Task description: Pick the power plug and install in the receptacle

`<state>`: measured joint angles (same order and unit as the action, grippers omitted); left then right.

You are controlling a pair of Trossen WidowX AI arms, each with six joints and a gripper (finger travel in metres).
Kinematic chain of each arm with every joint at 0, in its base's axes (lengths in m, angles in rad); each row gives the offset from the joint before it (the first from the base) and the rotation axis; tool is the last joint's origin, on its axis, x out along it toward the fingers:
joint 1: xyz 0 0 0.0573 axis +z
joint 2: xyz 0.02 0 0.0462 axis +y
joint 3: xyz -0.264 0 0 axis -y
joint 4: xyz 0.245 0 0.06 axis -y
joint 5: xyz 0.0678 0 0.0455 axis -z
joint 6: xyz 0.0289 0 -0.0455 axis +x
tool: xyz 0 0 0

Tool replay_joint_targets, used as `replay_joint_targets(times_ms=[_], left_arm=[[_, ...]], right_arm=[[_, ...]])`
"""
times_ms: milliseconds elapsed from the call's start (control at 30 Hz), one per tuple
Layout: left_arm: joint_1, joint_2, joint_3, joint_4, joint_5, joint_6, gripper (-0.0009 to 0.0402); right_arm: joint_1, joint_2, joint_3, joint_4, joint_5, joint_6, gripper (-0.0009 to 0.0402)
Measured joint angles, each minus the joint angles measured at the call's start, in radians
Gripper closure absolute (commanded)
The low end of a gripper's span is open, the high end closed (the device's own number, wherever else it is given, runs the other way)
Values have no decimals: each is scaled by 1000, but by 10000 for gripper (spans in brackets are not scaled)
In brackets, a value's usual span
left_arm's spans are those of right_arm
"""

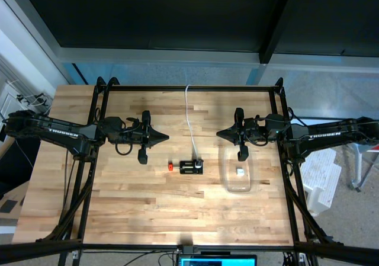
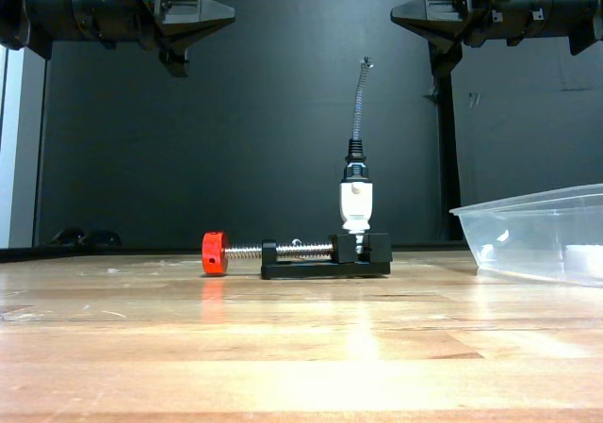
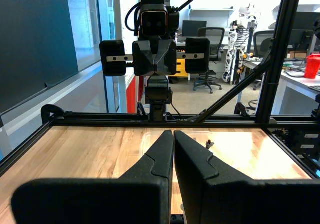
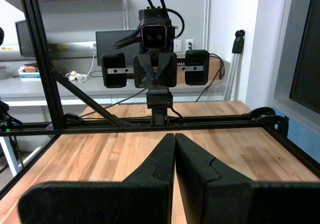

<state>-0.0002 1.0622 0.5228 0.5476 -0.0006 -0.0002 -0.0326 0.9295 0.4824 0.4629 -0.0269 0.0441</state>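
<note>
The black mini vise [image 2: 325, 258] lies on the wooden table [image 1: 118, 201], its red knob [image 2: 215, 253] pointing left. The white receptacle [image 2: 355, 202] stands upright in the vise. The black power plug [image 2: 355, 164] sits on top of the receptacle, touching it, and its thin wire [image 2: 359, 98] rises above the vise. A white cable [image 1: 190, 118] runs away from the vise across the table.

The left gripper [image 1: 166, 137] hangs high above the table, left of the vise and beyond it, with its fingers [image 3: 162, 146] pressed together on nothing. The right gripper [image 1: 219, 134] hangs at matching height, right of the vise, also closed and empty. Both grippers are well apart from the plug.

A clear tray [image 2: 528, 235] rests right of the vise and holds a small white block [image 1: 240, 172].
</note>
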Motion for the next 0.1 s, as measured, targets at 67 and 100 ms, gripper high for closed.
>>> replay_joint_targets(times_ms=[67,100], left_arm=[[0,0,0,0,0,0,393],[0,0,0,0,0,0,393]], right_arm=[[0,0,0,0,0,0,393],[0,0,0,0,0,0,393]])
